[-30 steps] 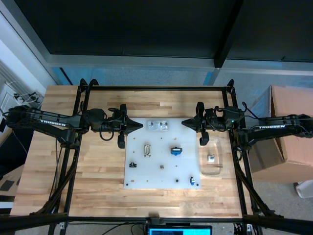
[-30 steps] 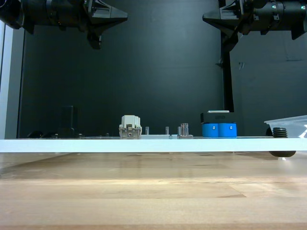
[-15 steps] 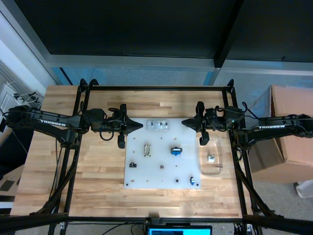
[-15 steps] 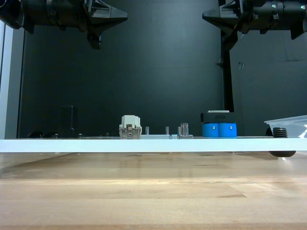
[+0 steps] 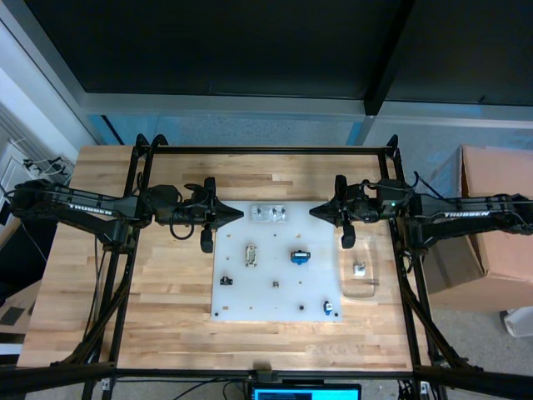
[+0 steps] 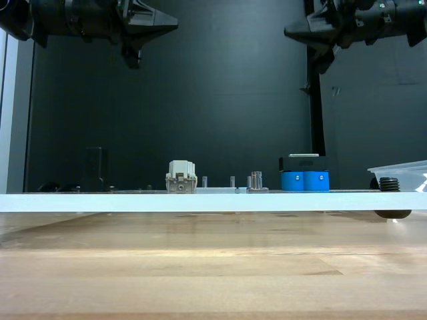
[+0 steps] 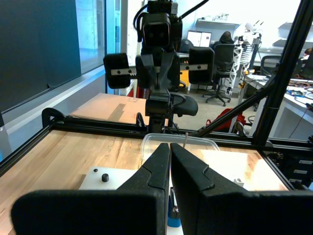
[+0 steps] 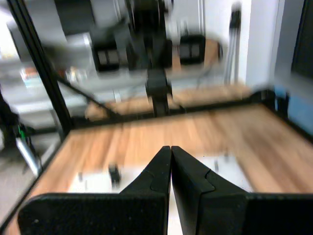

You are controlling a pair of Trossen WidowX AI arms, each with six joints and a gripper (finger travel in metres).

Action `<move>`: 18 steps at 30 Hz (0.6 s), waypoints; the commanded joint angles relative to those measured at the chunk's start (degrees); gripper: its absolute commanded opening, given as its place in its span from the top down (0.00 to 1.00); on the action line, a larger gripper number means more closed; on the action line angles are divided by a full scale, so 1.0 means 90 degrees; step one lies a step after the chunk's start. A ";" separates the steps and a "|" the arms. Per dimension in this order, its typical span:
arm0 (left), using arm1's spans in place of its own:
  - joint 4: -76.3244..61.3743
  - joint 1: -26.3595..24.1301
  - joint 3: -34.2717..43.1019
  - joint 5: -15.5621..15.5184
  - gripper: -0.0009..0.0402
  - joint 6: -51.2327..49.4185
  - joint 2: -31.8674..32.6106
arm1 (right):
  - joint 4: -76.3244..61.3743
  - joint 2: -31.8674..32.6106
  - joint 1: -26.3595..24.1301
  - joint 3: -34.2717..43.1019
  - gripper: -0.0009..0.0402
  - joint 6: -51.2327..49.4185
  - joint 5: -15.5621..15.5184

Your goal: Pick the RJ45 connector and install on the taskboard

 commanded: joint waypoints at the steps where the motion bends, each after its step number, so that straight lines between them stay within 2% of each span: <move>1: 0.0007 0.0002 0.0002 0.0002 0.98 0.0002 0.0000 | -0.1324 0.0002 0.0146 0.0401 0.98 -0.0138 0.0000; 9: 0.0005 0.0000 0.0002 0.0002 0.98 0.0002 0.0000 | -0.3959 0.0002 0.0658 0.1285 0.98 -0.0277 0.0104; 14: 0.0007 0.0000 0.0002 0.0002 0.98 0.0002 0.0000 | -0.5639 0.0002 0.1047 0.1843 0.98 -0.0296 0.0556; 18: 0.0005 0.0002 0.0002 0.0002 0.98 0.0002 0.0000 | -0.6679 0.0002 0.1321 0.2246 0.98 -0.0155 0.0580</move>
